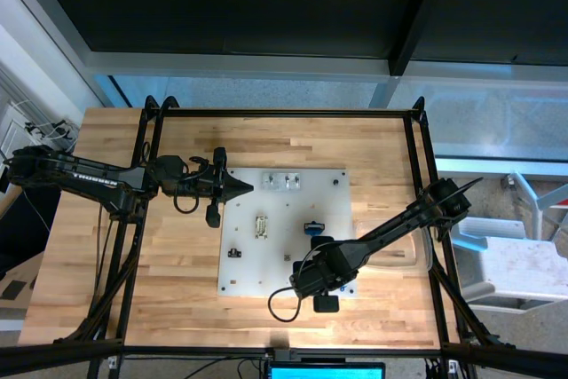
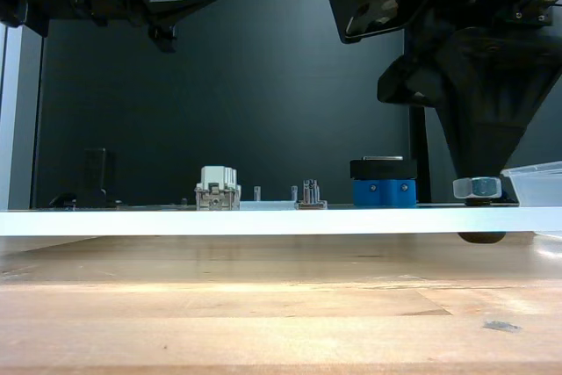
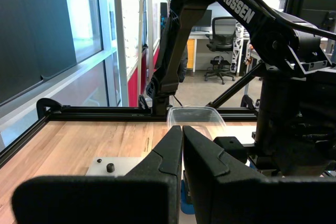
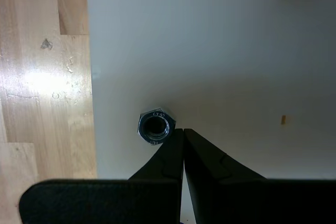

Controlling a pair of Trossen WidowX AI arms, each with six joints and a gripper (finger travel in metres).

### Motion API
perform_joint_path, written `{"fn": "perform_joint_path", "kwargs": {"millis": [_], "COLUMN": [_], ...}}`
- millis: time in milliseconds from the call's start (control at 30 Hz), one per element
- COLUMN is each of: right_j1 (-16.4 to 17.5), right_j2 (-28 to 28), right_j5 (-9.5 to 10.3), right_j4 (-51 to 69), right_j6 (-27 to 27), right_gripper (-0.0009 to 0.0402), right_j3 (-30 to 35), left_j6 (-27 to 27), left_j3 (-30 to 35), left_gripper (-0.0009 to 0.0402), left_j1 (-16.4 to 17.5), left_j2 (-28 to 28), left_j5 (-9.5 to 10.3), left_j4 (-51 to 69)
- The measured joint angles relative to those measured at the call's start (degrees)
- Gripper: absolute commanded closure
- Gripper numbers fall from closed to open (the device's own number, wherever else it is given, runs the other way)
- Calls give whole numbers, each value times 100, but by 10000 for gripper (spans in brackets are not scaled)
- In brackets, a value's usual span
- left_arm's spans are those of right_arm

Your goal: Pick the M12 fastener and fasten on the M12 threads

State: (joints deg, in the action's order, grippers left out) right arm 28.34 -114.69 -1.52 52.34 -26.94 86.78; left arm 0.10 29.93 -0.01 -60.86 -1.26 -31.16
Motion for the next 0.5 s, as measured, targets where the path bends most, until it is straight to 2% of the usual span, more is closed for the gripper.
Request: {"fn": "perform_joint_path", "kwargs": {"millis": [33, 100, 133, 167, 200, 233, 367, 433, 500], "right_j1": [-11, -20, -13, -4, 7, 7, -20, -13, -2], "right_j2": [0, 0, 0, 15, 35, 55, 72, 90, 142], "right_j5": [332, 1150, 1475, 1628, 1685, 1637, 1314, 1257, 1054], "right_j4": [15, -52, -26, -2, 4, 22, 81, 92, 92], "right_j6": [37, 186, 262, 315, 332, 334, 323, 284, 186], "right_gripper": [393, 393, 393, 393, 393, 393, 393, 393, 393], "right_j3": [2, 2, 2, 2, 2, 2, 2, 2, 2], "left_j6": [2, 2, 0, 2, 0, 2, 0, 0, 2], "left_j3": [0, 2, 2, 0, 0, 0, 0, 0, 2], "left_gripper": [393, 393, 393, 393, 393, 393, 393, 393, 393], "left_j1": [0, 0, 0, 0, 0, 0, 0, 0, 0], "left_j2": [0, 0, 0, 0, 0, 0, 0, 0, 0], "left_j5": [2, 2, 0, 0, 2, 2, 0, 2, 0], "left_j4": [0, 0, 0, 0, 0, 0, 0, 2, 2]}}
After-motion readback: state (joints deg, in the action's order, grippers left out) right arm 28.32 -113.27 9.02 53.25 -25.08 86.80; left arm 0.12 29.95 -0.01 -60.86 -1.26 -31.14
